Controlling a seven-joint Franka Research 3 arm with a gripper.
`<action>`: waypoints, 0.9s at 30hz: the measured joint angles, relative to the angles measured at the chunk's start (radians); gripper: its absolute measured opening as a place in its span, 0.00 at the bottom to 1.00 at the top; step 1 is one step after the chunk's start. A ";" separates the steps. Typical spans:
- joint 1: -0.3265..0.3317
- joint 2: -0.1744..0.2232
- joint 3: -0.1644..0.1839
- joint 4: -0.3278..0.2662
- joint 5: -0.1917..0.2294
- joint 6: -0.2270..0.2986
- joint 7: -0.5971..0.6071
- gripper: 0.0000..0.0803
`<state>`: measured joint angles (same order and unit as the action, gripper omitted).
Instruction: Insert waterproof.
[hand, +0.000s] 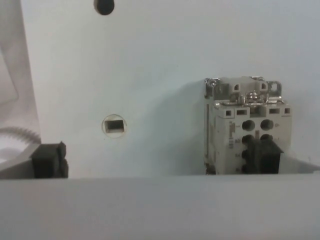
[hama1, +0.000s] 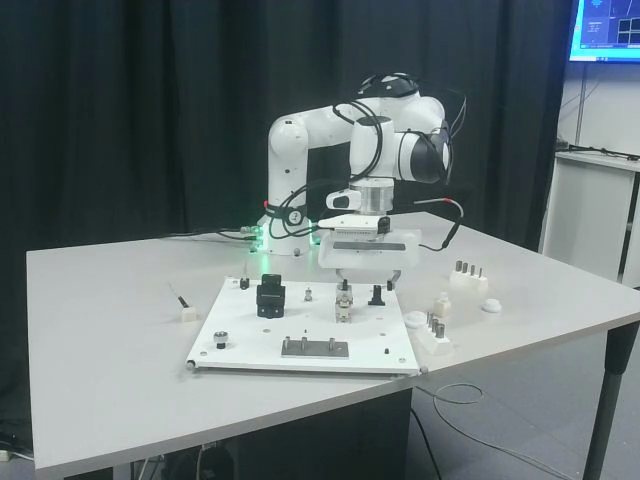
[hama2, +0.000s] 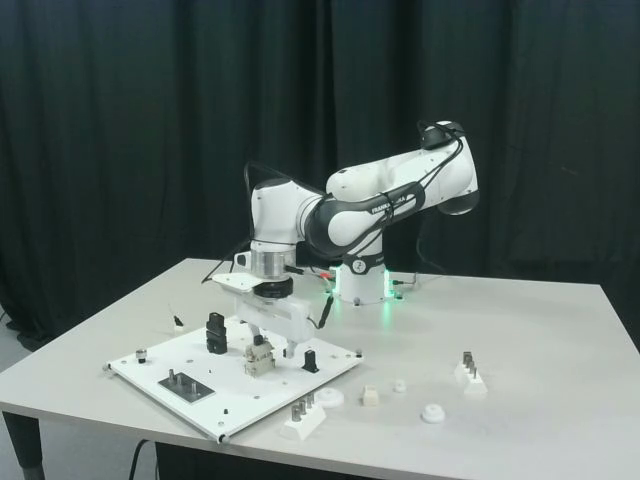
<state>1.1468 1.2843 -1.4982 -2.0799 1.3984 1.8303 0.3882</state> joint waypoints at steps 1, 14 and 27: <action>0.000 0.000 0.000 0.000 0.000 0.000 0.000 1.00; 0.000 0.000 0.001 -0.002 0.000 0.000 -0.002 1.00; 0.000 0.000 0.015 -0.007 0.001 -0.001 -0.005 1.00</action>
<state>1.1467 1.2843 -1.4837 -2.0872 1.3989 1.8298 0.3837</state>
